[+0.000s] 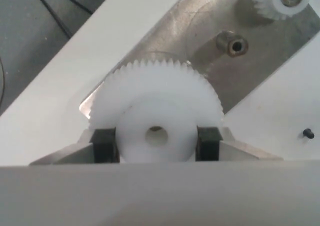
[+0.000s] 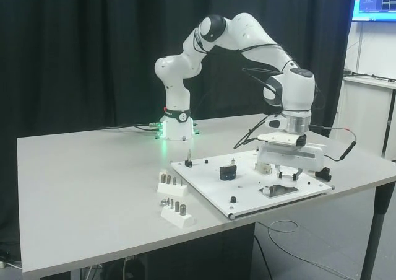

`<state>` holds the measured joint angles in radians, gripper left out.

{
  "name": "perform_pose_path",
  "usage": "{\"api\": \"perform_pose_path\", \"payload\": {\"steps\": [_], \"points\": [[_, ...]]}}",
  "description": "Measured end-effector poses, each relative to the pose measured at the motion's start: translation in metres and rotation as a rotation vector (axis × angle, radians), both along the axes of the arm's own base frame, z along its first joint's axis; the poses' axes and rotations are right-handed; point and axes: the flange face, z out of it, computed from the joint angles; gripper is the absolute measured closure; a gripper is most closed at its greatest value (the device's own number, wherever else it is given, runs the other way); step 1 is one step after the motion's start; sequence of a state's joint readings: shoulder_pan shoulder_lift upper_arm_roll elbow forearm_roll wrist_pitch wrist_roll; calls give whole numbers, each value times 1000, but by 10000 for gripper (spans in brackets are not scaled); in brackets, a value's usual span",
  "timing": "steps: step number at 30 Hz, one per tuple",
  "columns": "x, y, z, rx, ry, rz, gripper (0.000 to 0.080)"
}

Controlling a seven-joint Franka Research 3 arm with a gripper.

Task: Insert large gear.

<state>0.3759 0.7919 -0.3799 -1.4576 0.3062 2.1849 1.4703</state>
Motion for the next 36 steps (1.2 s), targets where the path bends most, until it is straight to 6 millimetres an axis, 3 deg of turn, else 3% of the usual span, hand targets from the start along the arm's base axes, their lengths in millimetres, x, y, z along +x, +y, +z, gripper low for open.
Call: {"api": "perform_pose_path", "payload": {"steps": [9, 10, 11, 12, 17, 18, 36], "points": [[1, 2, 2, -4, -6, 18, 470], [1, 2, 2, -4, -7, 18, 311], [2, 2, 3, -4, -8, 18, 311], [2, 2, 4, -4, -10, 19, 87], [5, 7, 10, -1, -17, 25, 87], [5, 8, 11, 0, -18, 26, 18], [14, 28, 25, 11, -55, 11, 3]]}}
